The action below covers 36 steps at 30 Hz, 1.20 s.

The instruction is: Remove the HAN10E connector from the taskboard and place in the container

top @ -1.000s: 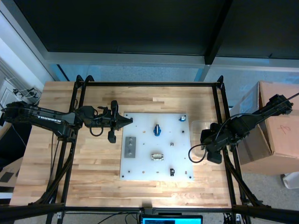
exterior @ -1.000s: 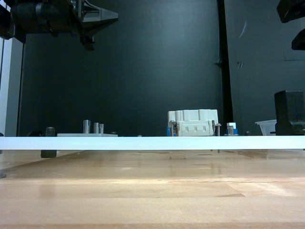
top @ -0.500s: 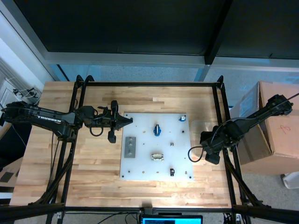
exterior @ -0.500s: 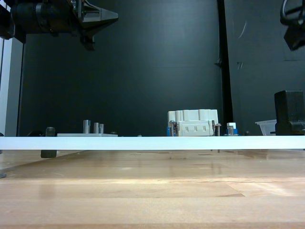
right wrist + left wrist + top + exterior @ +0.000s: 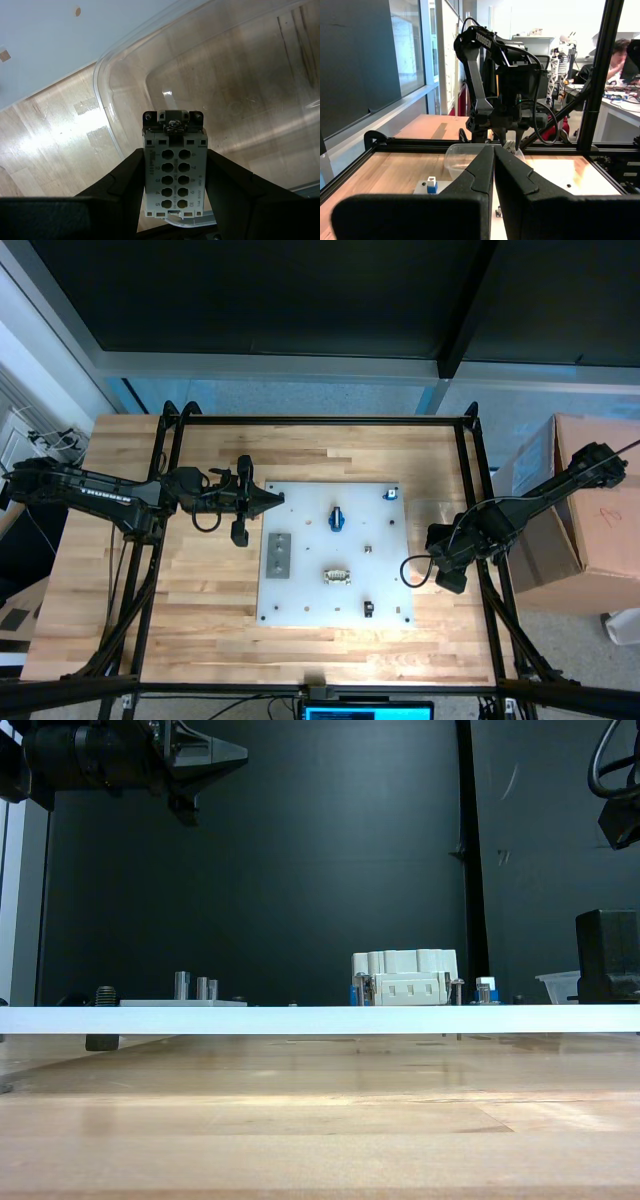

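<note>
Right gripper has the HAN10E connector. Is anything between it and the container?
Nothing visible does. The grey ten-hole HAN10E connector is clamped in the right gripper, with the clear plastic container straight ahead of it. The left gripper hangs shut above the white task board's far-left corner.

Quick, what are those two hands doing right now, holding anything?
Left hand: shut, empty, above the left edge of the board.
Right hand: shut on the HAN10E connector, over the container.
</note>
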### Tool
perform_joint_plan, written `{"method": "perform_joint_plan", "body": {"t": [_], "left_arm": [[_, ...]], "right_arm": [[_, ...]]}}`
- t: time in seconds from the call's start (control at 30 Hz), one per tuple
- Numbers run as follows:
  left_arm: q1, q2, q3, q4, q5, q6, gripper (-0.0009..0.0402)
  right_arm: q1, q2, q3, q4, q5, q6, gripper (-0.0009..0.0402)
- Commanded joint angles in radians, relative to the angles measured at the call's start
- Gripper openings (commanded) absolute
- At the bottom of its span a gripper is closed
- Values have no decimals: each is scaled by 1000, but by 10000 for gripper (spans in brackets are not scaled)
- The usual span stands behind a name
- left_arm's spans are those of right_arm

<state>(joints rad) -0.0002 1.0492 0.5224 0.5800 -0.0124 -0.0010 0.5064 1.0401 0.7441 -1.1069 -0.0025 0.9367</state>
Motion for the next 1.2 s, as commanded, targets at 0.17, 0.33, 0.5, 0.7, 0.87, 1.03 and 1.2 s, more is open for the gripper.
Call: {"method": "perform_joint_plan", "body": {"t": [0.17, 0.33, 0.5, 0.7, 0.87, 1.03, 1.2], "left_arm": [[0, 0, 0, 0, 0, 0, 0], [0, 0, 0, 0, 0, 0, 0], [0, 0, 0, 0, 0, 0, 0], [0, 0, 0, 0, 0, 0, 0], [0, 0, 0, 0, 0, 0, 0], [0, 0, 0, 0, 0, 0, 0], [0, 0, 0, 0, 0, 0, 0]], "right_arm": [[0, 0, 0, 0, 1, -2, 7], [0, 0, 0, 0, 3, -2, 7], [0, 0, 0, 2, 11, 6, 7], [-3, 0, -21, 2, 58, 22, 7], [-30, 0, -69, 3, 63, 28, 7], [-56, 0, -124, 19, 63, 28, 7], [-79, 0, -166, 63, 64, 27, 7]]}}
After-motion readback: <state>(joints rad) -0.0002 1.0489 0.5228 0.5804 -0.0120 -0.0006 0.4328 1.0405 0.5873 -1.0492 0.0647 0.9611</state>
